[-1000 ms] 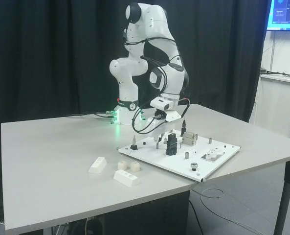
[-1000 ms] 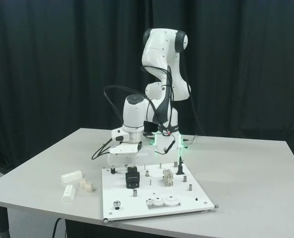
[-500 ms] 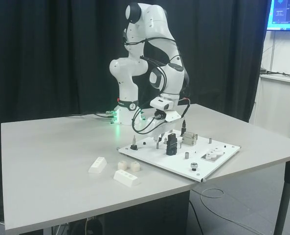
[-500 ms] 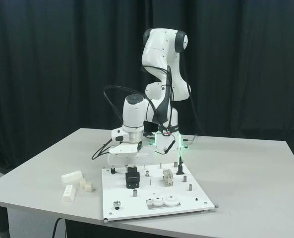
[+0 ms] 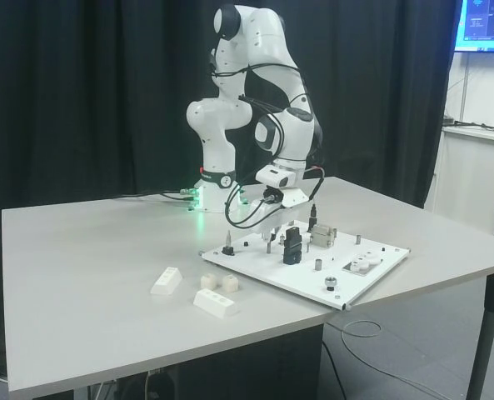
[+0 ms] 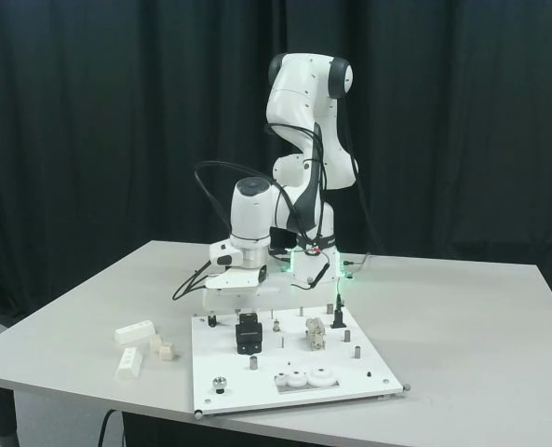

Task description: Insert square peg 2.

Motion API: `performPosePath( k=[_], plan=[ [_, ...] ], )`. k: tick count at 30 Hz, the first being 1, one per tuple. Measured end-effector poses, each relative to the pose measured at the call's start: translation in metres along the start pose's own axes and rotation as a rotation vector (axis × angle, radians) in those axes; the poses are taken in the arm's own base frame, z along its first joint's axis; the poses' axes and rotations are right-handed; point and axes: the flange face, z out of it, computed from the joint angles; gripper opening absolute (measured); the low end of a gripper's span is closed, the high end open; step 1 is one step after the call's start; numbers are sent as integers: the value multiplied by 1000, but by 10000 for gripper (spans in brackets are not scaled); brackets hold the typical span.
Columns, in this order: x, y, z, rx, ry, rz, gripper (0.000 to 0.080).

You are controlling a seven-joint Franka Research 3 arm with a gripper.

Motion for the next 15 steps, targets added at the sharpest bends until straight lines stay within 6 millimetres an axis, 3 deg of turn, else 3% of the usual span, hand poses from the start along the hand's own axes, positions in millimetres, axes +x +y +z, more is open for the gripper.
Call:
performPosePath(
  k=[15],
  plan=[
    [1,1,0,1,4,-12,70]
  ],
)
